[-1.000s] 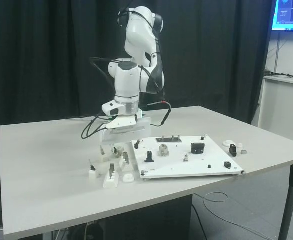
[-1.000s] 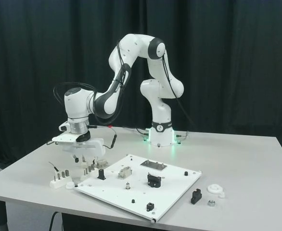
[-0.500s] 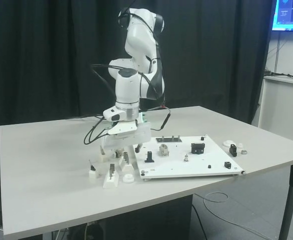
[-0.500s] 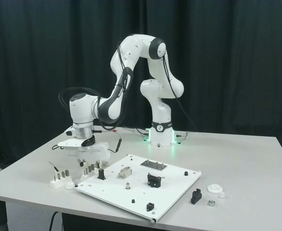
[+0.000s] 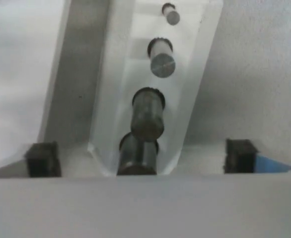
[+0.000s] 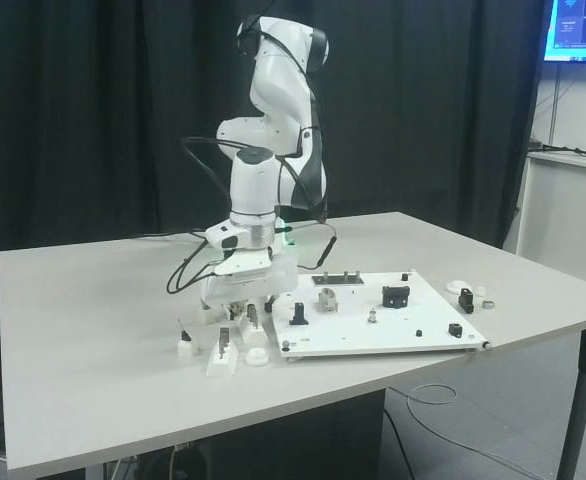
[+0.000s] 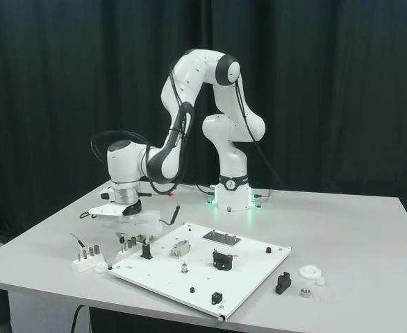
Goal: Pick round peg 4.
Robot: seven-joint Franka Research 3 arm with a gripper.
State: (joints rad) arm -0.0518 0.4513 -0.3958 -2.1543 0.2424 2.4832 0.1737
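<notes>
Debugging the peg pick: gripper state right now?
Gripper: open, holding nothing; the fingers stand on either side of the white peg holder, over the row of pegs.

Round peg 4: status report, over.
Gripper open, low over white peg holder. Dark round pegs standing in a row between jaws, none gripped. Nothing blocking.

A white board (image 7: 252,274) with small fixtures, and seemingly a white gear (image 7: 308,272) beside it

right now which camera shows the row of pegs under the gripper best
The wrist view: the pegs stand in line in their white holder, seen from close above. In both room views they are tiny, with the gripper low over them.
</notes>
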